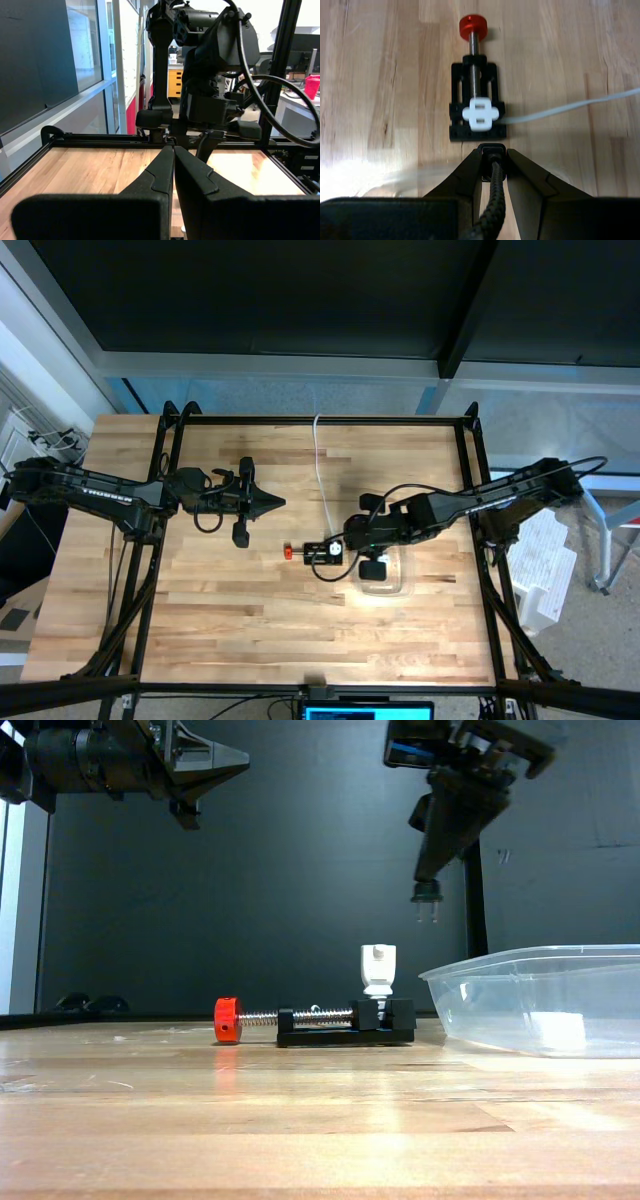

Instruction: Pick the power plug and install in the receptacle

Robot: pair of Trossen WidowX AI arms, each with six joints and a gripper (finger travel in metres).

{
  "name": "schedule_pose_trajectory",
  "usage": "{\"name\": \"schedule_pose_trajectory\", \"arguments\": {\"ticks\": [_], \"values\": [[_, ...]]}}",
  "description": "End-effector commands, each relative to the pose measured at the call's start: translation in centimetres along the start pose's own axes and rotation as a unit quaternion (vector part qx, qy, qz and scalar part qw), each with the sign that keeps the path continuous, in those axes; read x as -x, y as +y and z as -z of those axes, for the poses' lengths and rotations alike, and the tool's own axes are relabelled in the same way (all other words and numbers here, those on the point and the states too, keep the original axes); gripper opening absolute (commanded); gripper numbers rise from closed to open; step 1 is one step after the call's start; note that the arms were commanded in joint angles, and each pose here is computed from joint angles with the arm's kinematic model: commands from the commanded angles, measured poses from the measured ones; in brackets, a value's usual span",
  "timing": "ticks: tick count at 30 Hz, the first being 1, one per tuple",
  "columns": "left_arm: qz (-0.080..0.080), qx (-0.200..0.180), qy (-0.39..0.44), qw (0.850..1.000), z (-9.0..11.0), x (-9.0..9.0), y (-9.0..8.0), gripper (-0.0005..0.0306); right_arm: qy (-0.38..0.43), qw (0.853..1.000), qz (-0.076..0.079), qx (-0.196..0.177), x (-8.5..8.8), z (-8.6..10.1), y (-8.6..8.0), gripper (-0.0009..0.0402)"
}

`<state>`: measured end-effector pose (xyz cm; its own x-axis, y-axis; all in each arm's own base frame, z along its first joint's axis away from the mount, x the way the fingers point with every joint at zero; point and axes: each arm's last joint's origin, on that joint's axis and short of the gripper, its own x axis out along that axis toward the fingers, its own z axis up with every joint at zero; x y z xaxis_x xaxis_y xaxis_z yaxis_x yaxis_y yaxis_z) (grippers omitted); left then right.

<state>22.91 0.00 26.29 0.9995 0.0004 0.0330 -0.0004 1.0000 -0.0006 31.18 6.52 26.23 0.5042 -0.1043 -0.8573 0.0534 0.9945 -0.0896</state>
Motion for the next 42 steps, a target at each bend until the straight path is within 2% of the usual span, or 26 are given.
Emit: {"name": "schedule_pose_trajectory", "arguments": {"ticks": [1, 10, 12, 30, 42], "values": [[0.000, 0.000, -0.001, 1.000, 0.0, 0.0, 0.0, 0.0000, 0.004, 1.000, 0.003, -0.004, -0.8, -0.9, 0.0, 0.0000], [0.000, 0.000, 0.000, 1.000, 0.0, 0.0, 0.0, 0.0000, 0.004, 1.000, 0.003, 0.009, -2.2, -2.3, 0.5, 0.0000], [0.000, 0.000, 0.000, 1.000, 0.0, 0.0, 0.0, 0.0000, 0.001, 1.000, 0.000, 0.009, -2.2, -2.3, 0.5, 0.0000], [0.000, 0.000, 0.000, 1.000, 0.0, 0.0, 0.0, 0.0000, -0.003, 1.000, -0.002, 0.006, -2.3, -2.4, 0.6, 0.0000], [0.000, 0.000, 0.000, 1.000, 0.0, 0.0, 0.0, 0.0000, 0.001, 1.000, -0.002, 0.009, -3.4, -2.3, 0.7, 0.0000]]}}
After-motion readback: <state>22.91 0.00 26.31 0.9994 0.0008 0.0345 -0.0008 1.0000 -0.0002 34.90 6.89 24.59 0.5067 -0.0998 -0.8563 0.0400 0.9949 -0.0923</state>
